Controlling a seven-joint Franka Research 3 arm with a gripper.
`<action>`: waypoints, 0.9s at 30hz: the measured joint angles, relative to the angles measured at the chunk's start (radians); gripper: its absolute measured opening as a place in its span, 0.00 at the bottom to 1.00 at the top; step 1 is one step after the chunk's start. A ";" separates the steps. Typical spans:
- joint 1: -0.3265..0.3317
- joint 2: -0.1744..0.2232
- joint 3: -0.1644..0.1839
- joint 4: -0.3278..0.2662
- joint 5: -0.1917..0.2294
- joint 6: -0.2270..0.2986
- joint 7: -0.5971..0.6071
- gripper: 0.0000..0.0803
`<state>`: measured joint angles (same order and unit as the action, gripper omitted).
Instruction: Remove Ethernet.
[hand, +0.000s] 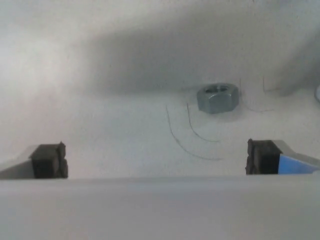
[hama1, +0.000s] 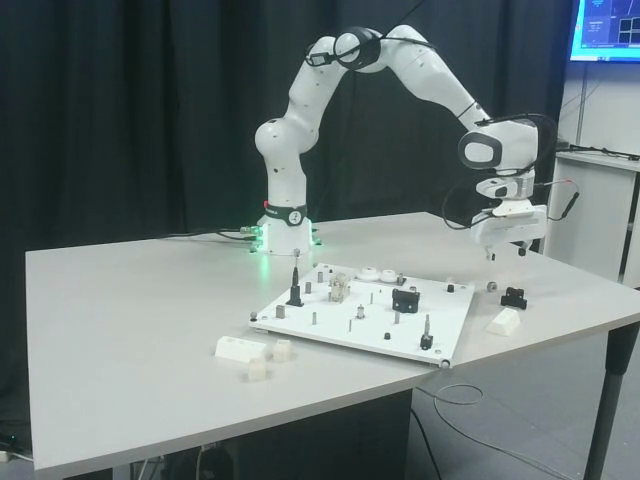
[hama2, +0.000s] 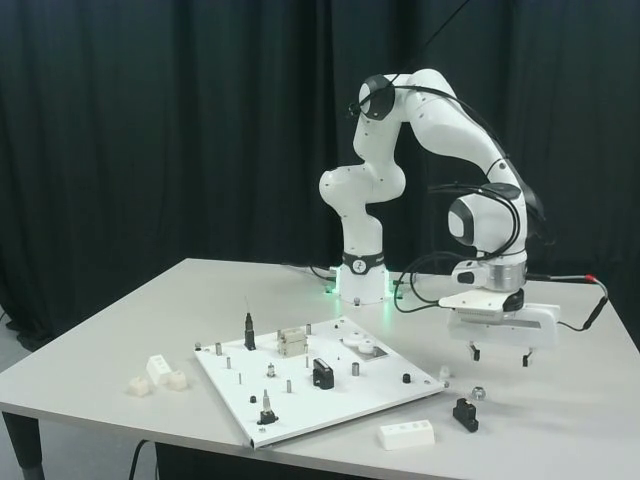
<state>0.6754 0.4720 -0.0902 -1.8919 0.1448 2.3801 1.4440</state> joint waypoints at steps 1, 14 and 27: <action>0.001 -0.001 0.000 0.000 -0.001 0.000 0.002 1.00; 0.009 -0.010 -0.001 0.000 -0.031 -0.006 0.005 1.00; 0.015 -0.013 -0.011 0.001 -0.033 -0.006 0.005 1.00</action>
<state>0.6908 0.4588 -0.1014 -1.8907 0.1121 2.3740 1.4491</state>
